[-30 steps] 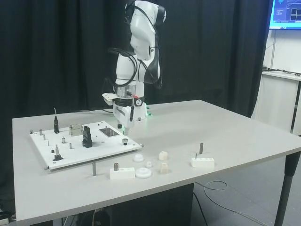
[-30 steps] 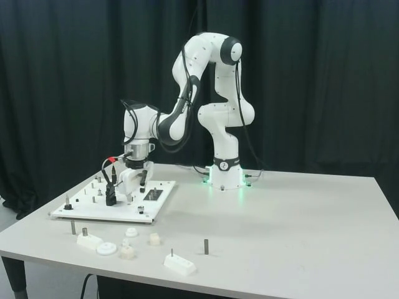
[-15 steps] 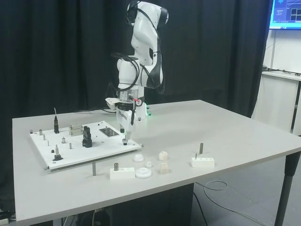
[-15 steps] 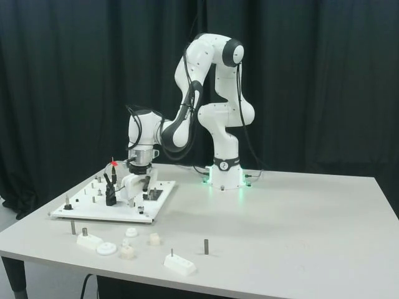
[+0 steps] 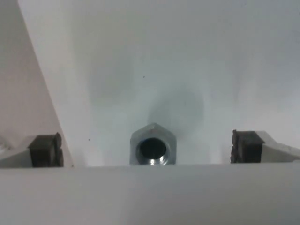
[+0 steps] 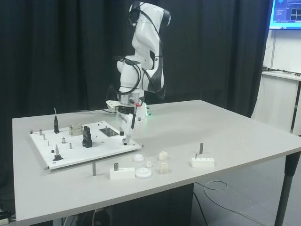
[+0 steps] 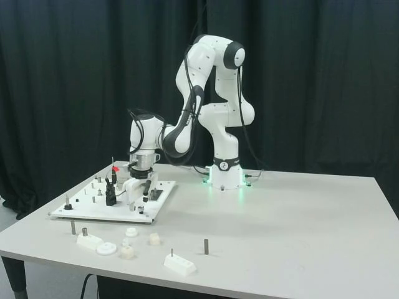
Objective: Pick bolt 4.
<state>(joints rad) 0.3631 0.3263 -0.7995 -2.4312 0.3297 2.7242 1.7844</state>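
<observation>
Grey bolt 4 [image 5: 152, 149] between parted jaws.

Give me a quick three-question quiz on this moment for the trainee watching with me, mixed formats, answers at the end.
1. True or false: in the wrist view, the grey metal hex-headed bolt sits between the two black finger pads, touching neither.
2. Multiple choice: the bolt stands on A) the bare grey table, B) the flat white board, C) the small white block near the table's front edge.
3. Fill in: the gripper is ____ (open/shut).

Key: 1 true. 2 B: the bolt stands upright near the board's edge. 3 open: a gap shows on both sides of the bolt head.
</observation>
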